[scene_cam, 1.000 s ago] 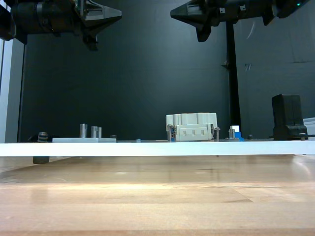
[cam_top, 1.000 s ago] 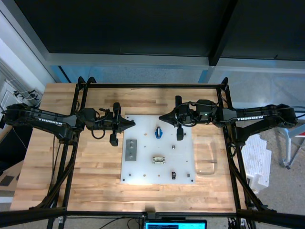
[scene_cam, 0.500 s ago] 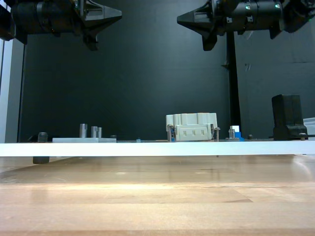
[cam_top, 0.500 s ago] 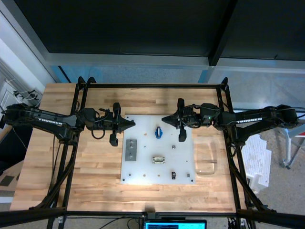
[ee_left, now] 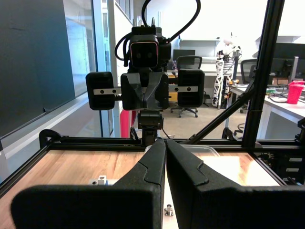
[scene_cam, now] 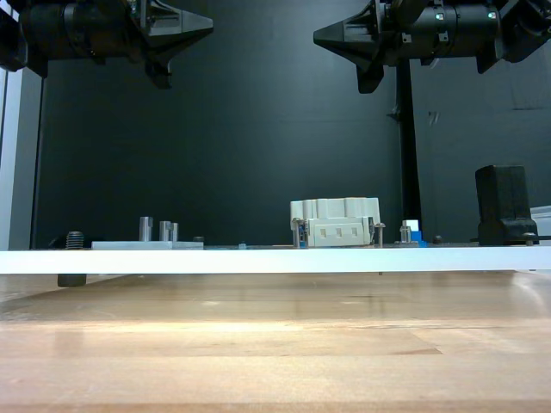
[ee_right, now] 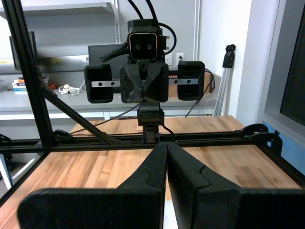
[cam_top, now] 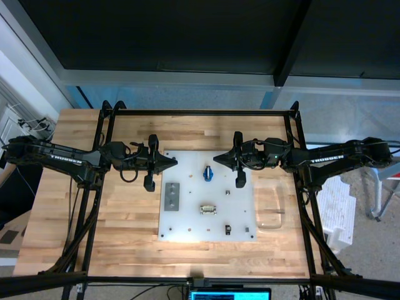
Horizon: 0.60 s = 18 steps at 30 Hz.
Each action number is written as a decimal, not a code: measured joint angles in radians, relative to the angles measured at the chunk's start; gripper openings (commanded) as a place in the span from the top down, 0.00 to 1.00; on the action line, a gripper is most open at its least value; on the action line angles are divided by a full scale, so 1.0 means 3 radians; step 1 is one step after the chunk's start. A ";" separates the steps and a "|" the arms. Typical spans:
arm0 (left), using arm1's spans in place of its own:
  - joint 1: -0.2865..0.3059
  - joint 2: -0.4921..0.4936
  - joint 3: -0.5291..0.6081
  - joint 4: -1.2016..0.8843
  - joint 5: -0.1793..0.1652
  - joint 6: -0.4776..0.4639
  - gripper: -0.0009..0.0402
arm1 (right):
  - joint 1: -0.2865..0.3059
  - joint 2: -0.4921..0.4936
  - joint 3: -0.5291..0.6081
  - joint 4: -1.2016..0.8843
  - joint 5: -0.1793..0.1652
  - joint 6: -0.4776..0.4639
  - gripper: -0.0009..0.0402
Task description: Pick the 16mm bar and install on taskboard
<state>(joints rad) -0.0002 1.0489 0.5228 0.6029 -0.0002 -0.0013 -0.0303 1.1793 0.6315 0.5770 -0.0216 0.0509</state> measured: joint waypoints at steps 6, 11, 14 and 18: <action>0.0000 0.0000 0.0000 0.0000 0.0000 0.0001 0.98 | 0.0006 0.0000 0.0060 -0.0023 0.0003 0.0025 0.98; 0.0000 0.0000 0.0000 0.0000 -0.0001 0.0001 0.98 | 0.0006 -0.0001 0.0066 -0.0075 0.0004 0.0043 0.98; 0.0000 0.0000 0.0000 -0.0001 0.0000 0.0000 0.98 | 0.0006 -0.0001 0.0067 -0.0076 0.0004 0.0043 0.98; 0.0000 0.0000 -0.0001 0.0000 -0.0001 0.0001 0.98 | 0.0006 -0.0001 0.0067 -0.0076 -0.0003 0.0042 0.98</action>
<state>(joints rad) -0.0002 1.0489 0.5224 0.6029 -0.0006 -0.0010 -0.0284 1.1790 0.6518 0.5541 -0.0223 0.0635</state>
